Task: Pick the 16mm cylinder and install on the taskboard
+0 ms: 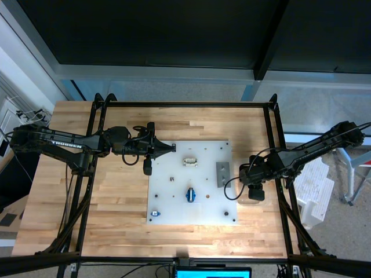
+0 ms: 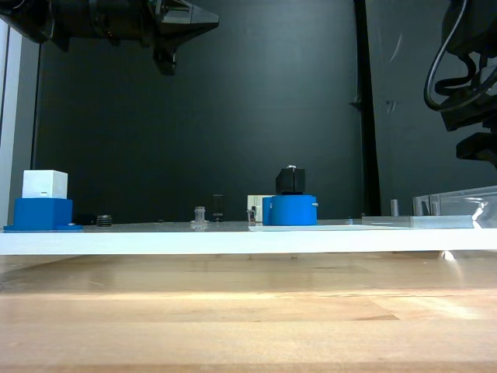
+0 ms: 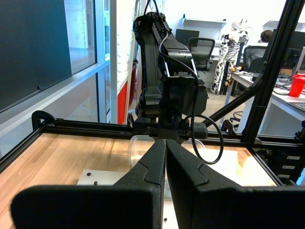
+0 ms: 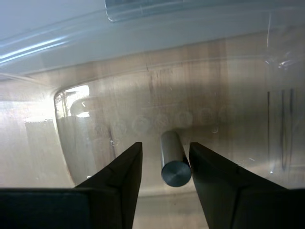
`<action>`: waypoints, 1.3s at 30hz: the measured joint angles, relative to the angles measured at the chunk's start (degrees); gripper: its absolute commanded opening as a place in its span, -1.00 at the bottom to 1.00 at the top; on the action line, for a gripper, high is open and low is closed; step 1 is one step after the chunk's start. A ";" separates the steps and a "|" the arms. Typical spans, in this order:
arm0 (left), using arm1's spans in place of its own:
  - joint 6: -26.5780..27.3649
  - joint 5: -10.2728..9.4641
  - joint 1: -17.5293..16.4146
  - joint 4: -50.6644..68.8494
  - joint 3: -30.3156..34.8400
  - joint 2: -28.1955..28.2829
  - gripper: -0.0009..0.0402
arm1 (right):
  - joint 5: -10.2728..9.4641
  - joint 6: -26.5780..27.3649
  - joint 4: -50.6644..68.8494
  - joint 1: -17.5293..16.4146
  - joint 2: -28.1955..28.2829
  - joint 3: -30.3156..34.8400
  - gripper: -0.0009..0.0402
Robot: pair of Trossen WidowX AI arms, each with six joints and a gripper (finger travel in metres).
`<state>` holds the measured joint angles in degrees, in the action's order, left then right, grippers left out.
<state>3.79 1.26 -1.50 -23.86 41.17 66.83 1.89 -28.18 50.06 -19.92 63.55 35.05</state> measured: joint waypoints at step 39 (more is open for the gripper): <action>0.02 0.00 0.00 0.00 0.00 0.02 -0.96 | 0.02 -1.99 -2.34 -1.36 0.00 0.00 -0.96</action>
<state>3.81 1.26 -1.50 -23.86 41.17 66.85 1.91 -30.17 47.72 -21.28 63.55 35.05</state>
